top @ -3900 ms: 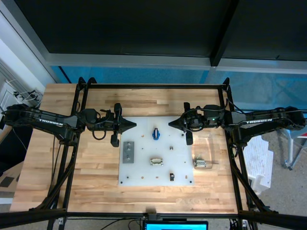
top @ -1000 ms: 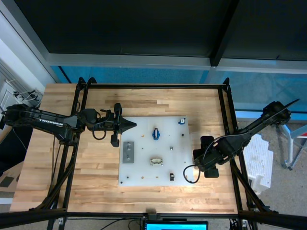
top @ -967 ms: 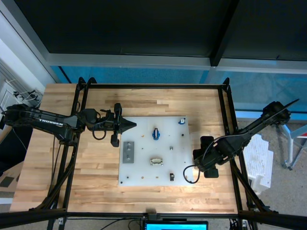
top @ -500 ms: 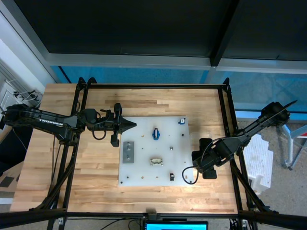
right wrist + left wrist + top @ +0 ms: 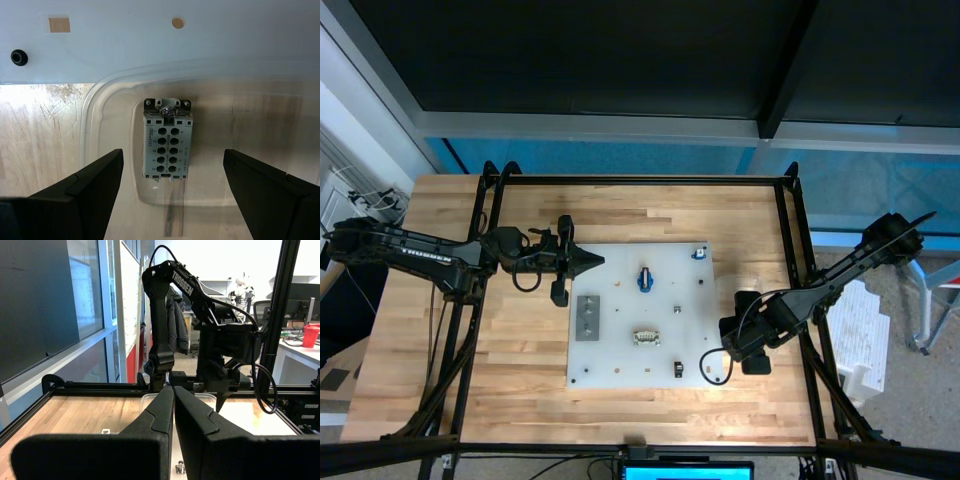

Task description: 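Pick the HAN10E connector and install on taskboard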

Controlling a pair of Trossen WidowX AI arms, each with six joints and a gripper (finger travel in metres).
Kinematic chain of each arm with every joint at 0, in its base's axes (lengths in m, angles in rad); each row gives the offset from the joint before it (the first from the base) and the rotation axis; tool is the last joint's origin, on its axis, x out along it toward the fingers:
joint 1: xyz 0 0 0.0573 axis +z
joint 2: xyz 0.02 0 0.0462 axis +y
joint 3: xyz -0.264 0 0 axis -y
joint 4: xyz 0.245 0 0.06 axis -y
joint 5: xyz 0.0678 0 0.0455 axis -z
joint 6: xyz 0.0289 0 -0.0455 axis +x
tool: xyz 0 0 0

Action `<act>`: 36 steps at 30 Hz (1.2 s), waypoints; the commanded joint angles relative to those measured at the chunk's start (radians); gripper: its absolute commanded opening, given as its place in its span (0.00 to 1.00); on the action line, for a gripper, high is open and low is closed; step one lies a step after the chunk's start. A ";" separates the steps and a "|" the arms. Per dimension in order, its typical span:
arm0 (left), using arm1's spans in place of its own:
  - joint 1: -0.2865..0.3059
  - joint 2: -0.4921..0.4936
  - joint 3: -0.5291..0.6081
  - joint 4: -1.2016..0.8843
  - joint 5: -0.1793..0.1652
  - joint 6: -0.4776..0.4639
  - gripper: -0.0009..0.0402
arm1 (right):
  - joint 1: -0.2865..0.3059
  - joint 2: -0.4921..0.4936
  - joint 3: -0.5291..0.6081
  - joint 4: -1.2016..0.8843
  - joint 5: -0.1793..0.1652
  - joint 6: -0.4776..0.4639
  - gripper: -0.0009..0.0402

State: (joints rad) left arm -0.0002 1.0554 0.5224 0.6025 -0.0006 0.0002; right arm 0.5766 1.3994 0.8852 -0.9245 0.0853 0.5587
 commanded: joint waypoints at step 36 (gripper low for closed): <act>0.000 0.000 0.000 0.000 0.000 0.000 0.02 | -0.012 0.067 -0.074 0.130 -0.010 -0.009 0.70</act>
State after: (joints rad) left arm -0.0002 1.0550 0.5228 0.6022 -0.0002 -0.0002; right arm 0.5652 1.4654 0.8124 -0.7952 0.0750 0.5488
